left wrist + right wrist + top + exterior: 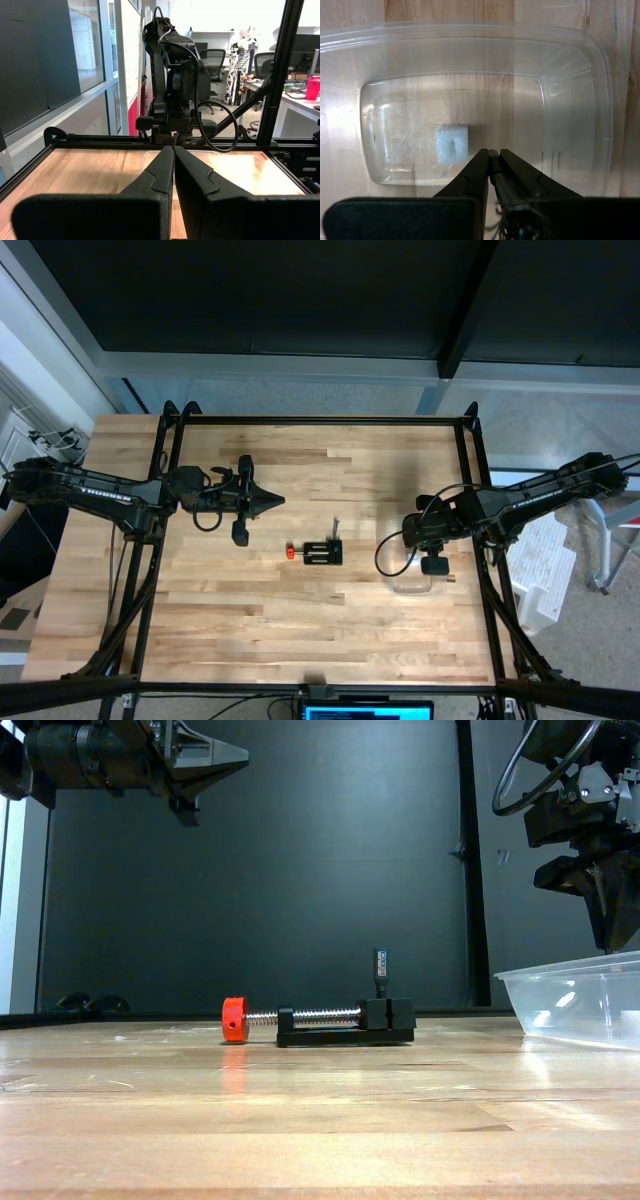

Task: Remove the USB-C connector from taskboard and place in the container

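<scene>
Here, the single USB-C connector [496, 167] is a thin, dark, short stick clamped between the closed fingers of the right gripper [493, 153]. It hangs just above the one container [580, 100], a clear shallow tray with rounded corners. Only the right wrist view shows the connector, and also one small white cube [452, 144] lying on the tray floor beside the fingertips. In the low view the right gripper [612, 920] hovers over the container's [575, 1005] rim. The one taskboard [345, 1023] sits apart on the table [250, 630], with an orange-red knob [234, 1019] at its left end and a single grey upright pin [380, 966] on it. The left gripper [174, 150] is raised well left of the taskboard, its fingers pressed together and holding nothing.
</scene>
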Controlling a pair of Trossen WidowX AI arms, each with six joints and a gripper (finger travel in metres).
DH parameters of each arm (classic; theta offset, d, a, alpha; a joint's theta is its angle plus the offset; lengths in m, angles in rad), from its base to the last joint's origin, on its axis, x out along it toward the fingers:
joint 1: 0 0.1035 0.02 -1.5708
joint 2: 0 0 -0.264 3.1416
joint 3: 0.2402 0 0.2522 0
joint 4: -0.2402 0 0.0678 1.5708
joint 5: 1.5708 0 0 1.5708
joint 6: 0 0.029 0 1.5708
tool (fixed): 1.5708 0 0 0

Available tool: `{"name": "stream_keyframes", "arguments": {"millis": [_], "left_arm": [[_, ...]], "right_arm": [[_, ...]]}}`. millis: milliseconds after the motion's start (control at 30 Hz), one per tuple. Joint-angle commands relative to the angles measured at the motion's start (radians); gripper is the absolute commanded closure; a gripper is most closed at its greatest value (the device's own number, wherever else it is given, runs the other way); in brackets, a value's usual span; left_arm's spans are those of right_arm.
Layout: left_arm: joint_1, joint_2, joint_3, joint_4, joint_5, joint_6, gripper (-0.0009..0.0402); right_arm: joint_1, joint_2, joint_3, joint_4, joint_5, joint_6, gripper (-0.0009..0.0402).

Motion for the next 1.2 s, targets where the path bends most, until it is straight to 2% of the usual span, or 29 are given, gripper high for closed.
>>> {"name": "stream_keyframes", "arguments": {"millis": [33, 467, 767, 967, 1067, 1200], "left_arm": [[0.0, 0.0, 0.0, 0.0, 0.0, 0.0, 0.0393], [0.0, 0.0, 0.0, 0.0, 0.0, 0.0, 0.0393], [0.0, 0.0, 0.0, 0.0, 0.0, 0.0, 0.0393], [0.0, 0.0, 0.0, 0.0, 0.0, 0.0, 0.0393], [0.0, 0.0, 0.0, 0.0, 0.0, 0.0, 0.0393], [0.0, 0.0, 0.0, 0.0, 0.0, 0.0, 0.0393]], "right_arm": [[0.002, 0.001, 0.002, 0.0, 0.001, 0.01, 0.0324], [0.008, 0.001, 0.02, -0.013, -0.008, 0.047, 0.0251], [0.011, 0.001, 0.087, -0.087, -0.007, 0.047, 0.0232], [0.012, 0.001, 0.093, -0.071, -0.007, 0.069, 0.0245], [0.01, -0.003, 0.123, -0.052, 0.002, 0.06, 0.0277], [-0.002, -0.037, 0.156, 0.018, 0.019, 0.012, 0.0339]]}}
